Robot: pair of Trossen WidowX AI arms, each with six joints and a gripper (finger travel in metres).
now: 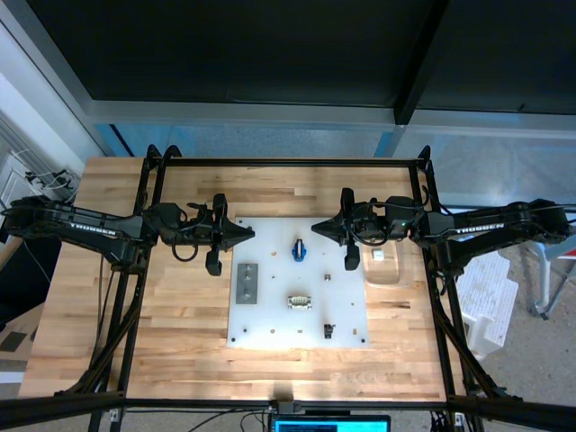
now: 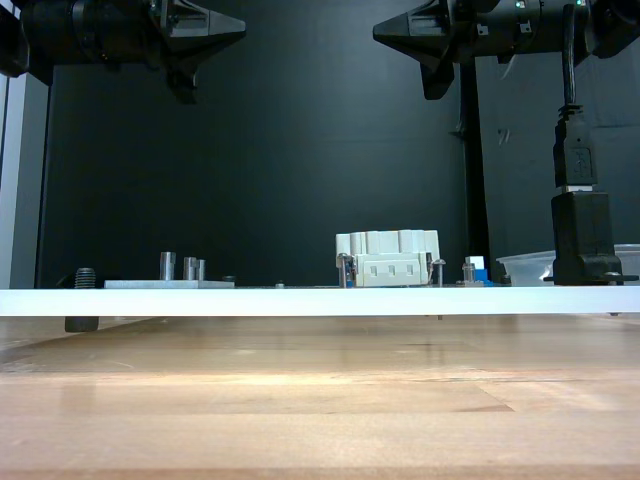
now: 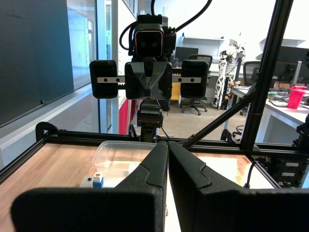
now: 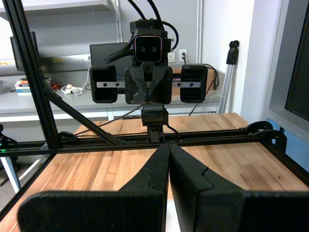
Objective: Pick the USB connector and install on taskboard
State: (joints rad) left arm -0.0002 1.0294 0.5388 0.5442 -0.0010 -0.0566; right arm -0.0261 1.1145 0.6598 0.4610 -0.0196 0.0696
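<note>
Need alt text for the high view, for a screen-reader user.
Overhead: a white taskboard lies on a wooden table, with the left gripper and right gripper, both shut, pointing at each other above its far edge. A grey block, blue fitting and silver connector sit on the board; a clear tray lies by its right edge.

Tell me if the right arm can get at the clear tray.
Likely yes: right gripper, shut, hovers over the taskboard beside the uncovered clear tray; left gripper, shut, hovers opposite.
</note>
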